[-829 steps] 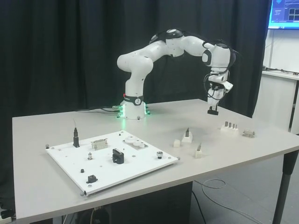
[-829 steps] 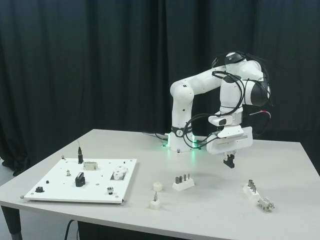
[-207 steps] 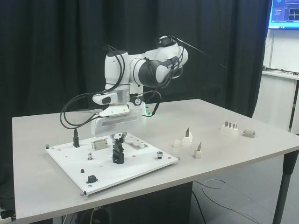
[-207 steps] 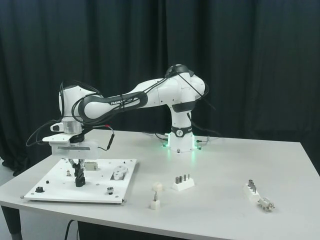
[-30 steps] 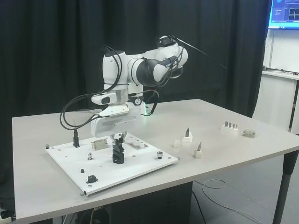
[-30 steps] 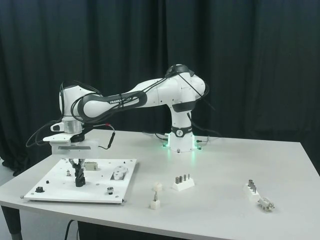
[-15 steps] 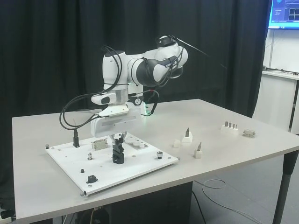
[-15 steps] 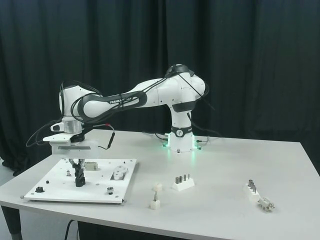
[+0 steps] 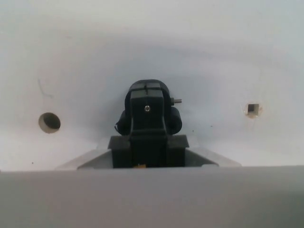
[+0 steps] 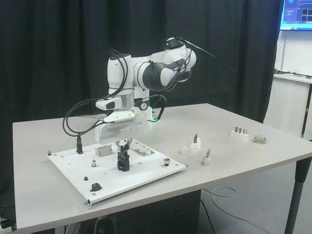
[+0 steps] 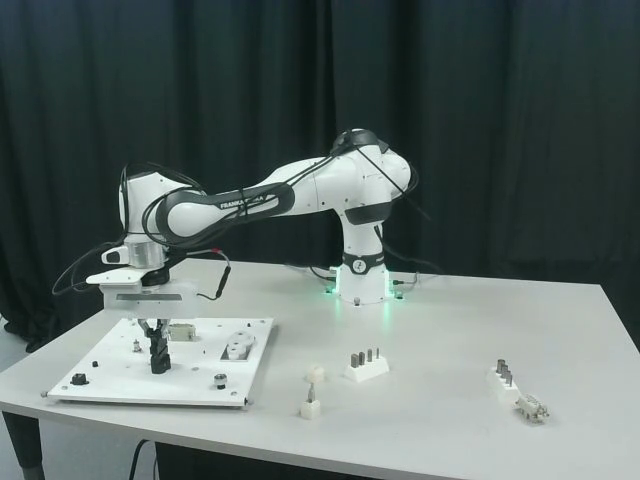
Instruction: Insert D-SUB.
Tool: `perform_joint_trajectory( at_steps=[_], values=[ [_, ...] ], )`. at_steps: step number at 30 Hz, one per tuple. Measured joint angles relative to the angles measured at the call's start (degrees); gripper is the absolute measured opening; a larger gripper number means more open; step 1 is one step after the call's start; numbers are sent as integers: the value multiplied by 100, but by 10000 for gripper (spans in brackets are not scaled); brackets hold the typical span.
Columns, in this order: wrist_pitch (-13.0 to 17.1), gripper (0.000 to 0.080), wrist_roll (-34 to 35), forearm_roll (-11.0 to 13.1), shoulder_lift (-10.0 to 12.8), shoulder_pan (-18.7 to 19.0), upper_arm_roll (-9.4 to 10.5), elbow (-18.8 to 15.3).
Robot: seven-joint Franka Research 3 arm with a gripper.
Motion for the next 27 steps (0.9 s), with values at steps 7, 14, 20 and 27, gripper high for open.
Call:
perform_joint_trajectory(
  at_steps=[7,14,20,27],
  values=[
    [12,147,-22,-3,0,9,0,-9],
    [36,147,-22,-20,0,34,-3,-24],
    [61,147,-73,-25,0,57,-3,-42],
    [81,147,-118,-24,0,78,-1,-57]
  ],
)
